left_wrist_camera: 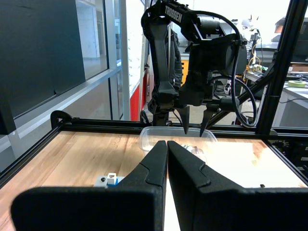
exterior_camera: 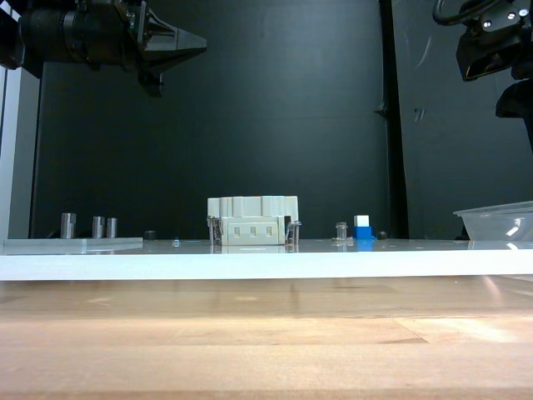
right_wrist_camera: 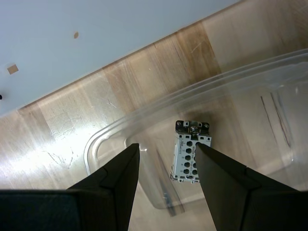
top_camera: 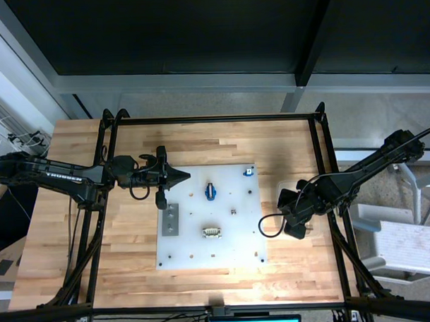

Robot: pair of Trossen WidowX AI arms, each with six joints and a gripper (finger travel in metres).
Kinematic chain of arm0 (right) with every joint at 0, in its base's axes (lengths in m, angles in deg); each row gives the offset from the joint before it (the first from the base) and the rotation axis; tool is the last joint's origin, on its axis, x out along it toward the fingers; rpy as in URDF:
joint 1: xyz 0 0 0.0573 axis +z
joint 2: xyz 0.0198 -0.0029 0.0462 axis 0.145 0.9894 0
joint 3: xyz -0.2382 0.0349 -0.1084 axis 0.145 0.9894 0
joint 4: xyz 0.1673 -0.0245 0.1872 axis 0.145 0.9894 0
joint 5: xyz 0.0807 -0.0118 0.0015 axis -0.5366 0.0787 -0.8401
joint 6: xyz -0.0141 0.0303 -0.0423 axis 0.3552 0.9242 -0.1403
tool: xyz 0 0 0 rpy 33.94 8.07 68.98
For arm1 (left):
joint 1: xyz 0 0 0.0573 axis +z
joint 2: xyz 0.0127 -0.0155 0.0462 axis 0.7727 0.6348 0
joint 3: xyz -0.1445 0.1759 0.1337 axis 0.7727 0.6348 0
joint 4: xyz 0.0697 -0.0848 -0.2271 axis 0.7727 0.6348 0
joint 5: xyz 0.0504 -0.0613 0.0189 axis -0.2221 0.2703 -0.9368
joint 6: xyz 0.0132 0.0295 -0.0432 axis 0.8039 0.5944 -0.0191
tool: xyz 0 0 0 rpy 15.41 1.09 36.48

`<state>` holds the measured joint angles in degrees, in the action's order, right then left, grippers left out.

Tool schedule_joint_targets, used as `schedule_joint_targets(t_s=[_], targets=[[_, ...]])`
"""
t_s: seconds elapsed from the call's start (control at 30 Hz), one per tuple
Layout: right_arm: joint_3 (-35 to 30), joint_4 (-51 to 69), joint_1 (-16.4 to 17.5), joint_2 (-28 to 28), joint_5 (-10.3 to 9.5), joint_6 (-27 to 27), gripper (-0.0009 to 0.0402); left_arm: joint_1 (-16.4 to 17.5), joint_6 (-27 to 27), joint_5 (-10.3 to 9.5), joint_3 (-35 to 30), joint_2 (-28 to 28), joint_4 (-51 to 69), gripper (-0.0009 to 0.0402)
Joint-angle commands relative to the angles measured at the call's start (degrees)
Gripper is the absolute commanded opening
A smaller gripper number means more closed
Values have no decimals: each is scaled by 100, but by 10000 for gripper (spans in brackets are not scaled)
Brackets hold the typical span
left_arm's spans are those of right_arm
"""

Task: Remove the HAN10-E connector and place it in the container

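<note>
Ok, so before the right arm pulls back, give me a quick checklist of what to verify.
1. Connector in the container: ok, it lies flat on the tub floor.
2. Right gripper holding nothing: ok, fingers apart over the container.
3. Its fingertips clear of the rim: cannot tell, in the left wrist view they hang at about rim level.
4. Left gripper out of the way: ok, shut, high over the far left of the board.
5. Board finished: cannot tell, a beige housing sits on it.
</note>
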<state>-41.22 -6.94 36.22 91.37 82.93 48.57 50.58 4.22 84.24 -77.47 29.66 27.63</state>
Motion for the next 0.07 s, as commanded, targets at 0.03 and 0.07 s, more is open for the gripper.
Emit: schedule_joint_targets(t_s=[0.03, 0.07], targets=[[0, -48, 2, 2, 0, 2, 163, 0, 2, 0, 0, 0, -2, 0], [0, -68, 2, 2, 0, 2, 163, 2, 2, 0, 0, 0, -2, 0]])
